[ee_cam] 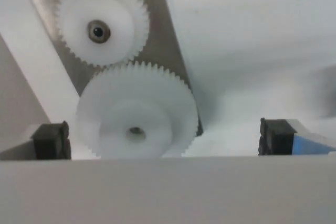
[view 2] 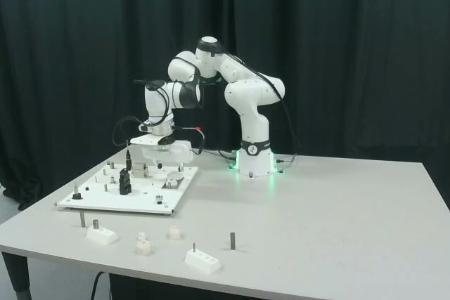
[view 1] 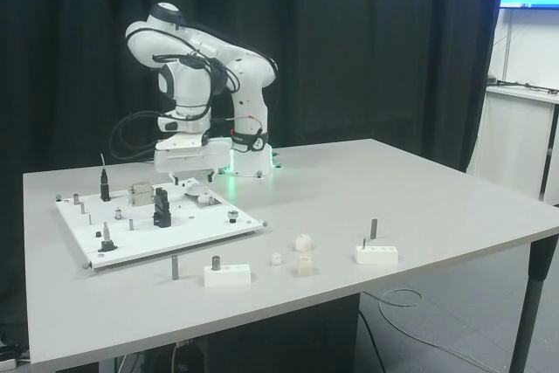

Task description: Insert large gear.

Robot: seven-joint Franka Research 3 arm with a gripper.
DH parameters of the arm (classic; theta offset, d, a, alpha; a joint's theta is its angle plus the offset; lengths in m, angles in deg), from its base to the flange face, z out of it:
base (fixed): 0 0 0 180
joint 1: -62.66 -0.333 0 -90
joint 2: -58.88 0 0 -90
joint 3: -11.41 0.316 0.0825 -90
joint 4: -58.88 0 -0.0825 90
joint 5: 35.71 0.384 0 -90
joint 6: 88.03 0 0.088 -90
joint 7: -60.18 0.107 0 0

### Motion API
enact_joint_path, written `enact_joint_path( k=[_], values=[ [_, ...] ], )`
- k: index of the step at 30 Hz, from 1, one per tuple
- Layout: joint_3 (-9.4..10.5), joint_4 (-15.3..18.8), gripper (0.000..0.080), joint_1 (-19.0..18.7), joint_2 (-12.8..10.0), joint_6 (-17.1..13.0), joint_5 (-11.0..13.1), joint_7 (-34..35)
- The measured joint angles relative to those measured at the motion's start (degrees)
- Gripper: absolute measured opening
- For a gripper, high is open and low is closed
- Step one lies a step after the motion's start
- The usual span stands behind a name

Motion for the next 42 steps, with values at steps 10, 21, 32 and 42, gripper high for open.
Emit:
enact_joint_path(
  k=[10,21,32,42],
  values=[
    [0.89,-0.4,0.0800,-0.4,0.0,1.9,0.0,0.2],
    [0.43,-1.1,0.0800,-0.3,0.0,2.3,-0.7,0.2],
    [-0.68,-1.7,0.0800,-0.3,0.0,1.7,-2.7,0.2],
    [-1.68,-1.8,0.0800,-0.3,0.0,1.3,-3.8,0.0]
  ],
)
